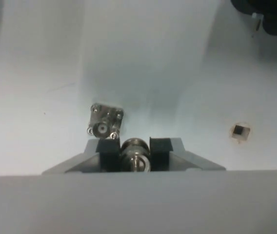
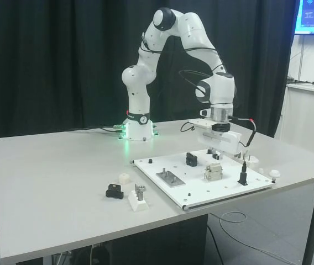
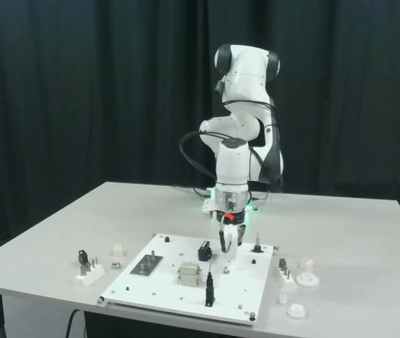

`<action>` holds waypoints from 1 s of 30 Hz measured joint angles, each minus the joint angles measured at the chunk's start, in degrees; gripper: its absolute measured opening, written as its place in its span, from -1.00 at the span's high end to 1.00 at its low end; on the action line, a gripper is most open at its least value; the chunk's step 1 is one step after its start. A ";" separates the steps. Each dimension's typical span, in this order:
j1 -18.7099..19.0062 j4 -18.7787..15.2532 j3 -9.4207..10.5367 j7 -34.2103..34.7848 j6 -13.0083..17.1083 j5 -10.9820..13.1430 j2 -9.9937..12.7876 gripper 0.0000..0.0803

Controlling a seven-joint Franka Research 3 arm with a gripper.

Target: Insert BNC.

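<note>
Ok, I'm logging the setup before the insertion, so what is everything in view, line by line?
Table: one, grey, under everything.
Board: one, white, on the table's front part.
BNC socket: one, metal square flange, on the board, just ahead of the fingertips.
BNC plug: one, metal, held between the fingers.
Metal plate: one, grey, on the board.
Upright black connector: one, near the board's front edge.
Small loose parts: several, white and black, on the table beside the board.
Curtain: black, behind.
Arm: one, white, bolted on the table.
Gripper: one, above the board.
</note>
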 joint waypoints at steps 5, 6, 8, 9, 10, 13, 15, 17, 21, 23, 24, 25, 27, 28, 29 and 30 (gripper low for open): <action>-0.05 0.03 -0.01 0.00 0.35 0.63 0.02 0.69; -0.08 0.05 -0.01 0.00 0.42 0.68 0.04 0.69; -0.16 0.08 -0.02 0.00 0.50 0.71 0.07 0.69; -0.21 0.11 -0.03 0.00 0.53 0.71 0.10 0.69; -0.27 0.16 -0.03 0.00 0.57 0.71 0.14 0.69; -0.48 0.37 -0.03 0.00 0.65 0.76 0.36 0.69; -0.61 0.60 -0.03 0.00 0.65 0.83 0.59 0.69; -0.74 0.90 -0.03 0.00 0.65 0.93 0.87 0.69; -0.86 1.45 -0.03 0.00 0.62 1.31 1.43 0.69; -0.86 1.65 -0.03 0.00 0.51 1.56 1.61 0.69; -0.86 1.76 -0.03 0.00 0.38 1.65 1.67 0.69; -0.86 1.86 -0.03 0.00 0.22 1.70 1.73 0.69; -0.86 2.18 -0.03 0.00 -0.25 1.78 1.86 0.69; -0.86 2.34 -0.03 0.00 -0.47 1.80 1.93 0.69; -0.86 2.54 -0.03 0.00 -0.77 1.81 2.00 0.69; -0.86 2.72 -0.03 0.00 -1.11 1.81 2.06 0.69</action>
